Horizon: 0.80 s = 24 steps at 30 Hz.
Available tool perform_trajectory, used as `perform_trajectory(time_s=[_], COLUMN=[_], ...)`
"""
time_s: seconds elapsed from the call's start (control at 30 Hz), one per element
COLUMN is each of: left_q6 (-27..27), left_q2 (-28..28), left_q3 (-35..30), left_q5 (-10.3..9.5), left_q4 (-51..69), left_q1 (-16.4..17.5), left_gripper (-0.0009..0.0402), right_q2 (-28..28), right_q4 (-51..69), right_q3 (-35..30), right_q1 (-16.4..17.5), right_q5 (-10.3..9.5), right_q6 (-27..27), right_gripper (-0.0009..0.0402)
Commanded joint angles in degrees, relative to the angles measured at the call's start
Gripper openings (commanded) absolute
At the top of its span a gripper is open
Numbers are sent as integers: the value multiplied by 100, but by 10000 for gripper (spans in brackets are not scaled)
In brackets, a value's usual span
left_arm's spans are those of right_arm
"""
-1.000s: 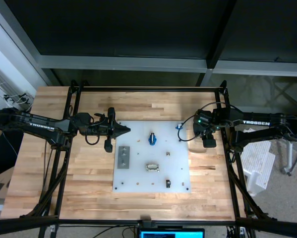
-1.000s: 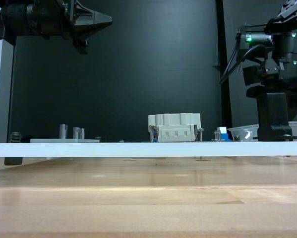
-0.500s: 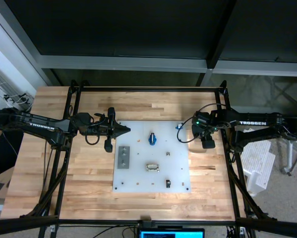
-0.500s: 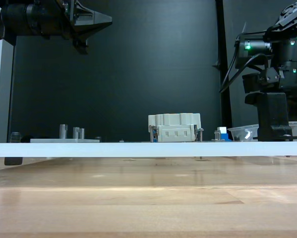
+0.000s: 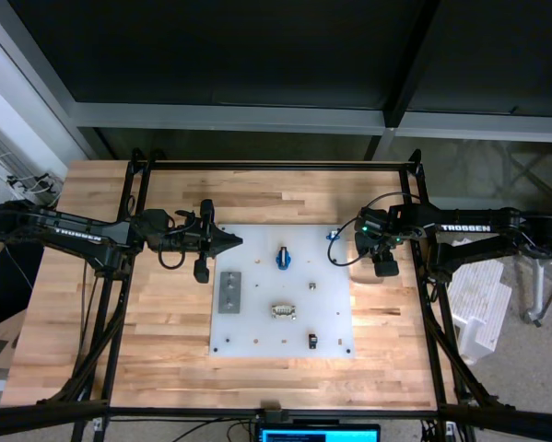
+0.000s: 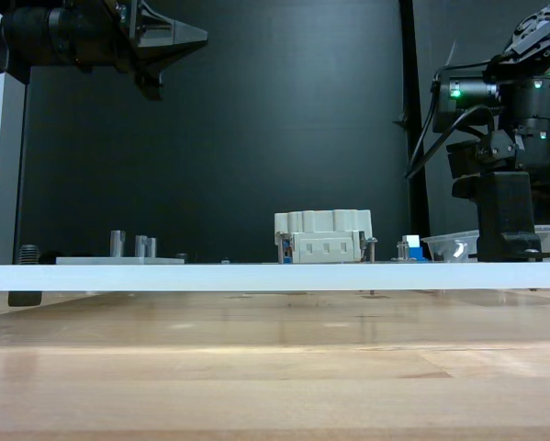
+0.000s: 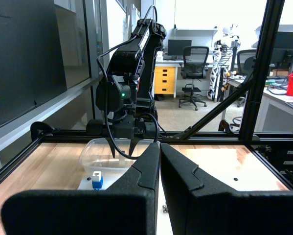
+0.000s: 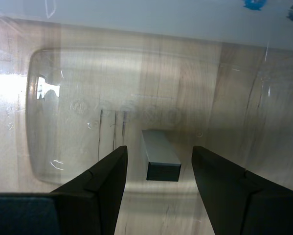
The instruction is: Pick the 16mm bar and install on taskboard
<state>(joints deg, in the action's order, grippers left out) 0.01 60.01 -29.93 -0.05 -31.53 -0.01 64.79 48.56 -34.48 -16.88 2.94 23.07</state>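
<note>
Facing grey bar (image 8: 161, 155), right gripper (image 8: 158, 150), left gripper (image 7: 159, 147) aloft

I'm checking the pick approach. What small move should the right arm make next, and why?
Probably lower the right gripper straight down: its jaws are open on either side of the grey bar lying in the clear container, not yet touching it. The left gripper hangs, jaws shut, above the left edge of the taskboard.

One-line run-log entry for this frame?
right gripper: open, over clear bin, fingers astride 16mm bar, ungripped | left gripper: shut, parked high over taskboard far-left corner
</note>
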Motion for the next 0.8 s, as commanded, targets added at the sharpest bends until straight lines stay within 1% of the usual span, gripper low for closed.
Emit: perform_trajectory(time_s=[0.03, 0.23, 0.8], left_q6=[0, 0, 0], left_q2=[0, 0, 0], left_q3=[-2, -2, -2], left_q5=[2, 2, 2], left_q4=[0, 0, 0], left_q1=[0, 2, 0], left_gripper=[0, 0, 0], right_q2=[-2, -2, -2], right_q4=[2, 2, 11], right_q3=[-4, -4, -4], right_q1=[0, 0, 0], right_q5=[2, 2, 4], right_q6=[-7, -7, -7], right_gripper=[173, 154, 74])
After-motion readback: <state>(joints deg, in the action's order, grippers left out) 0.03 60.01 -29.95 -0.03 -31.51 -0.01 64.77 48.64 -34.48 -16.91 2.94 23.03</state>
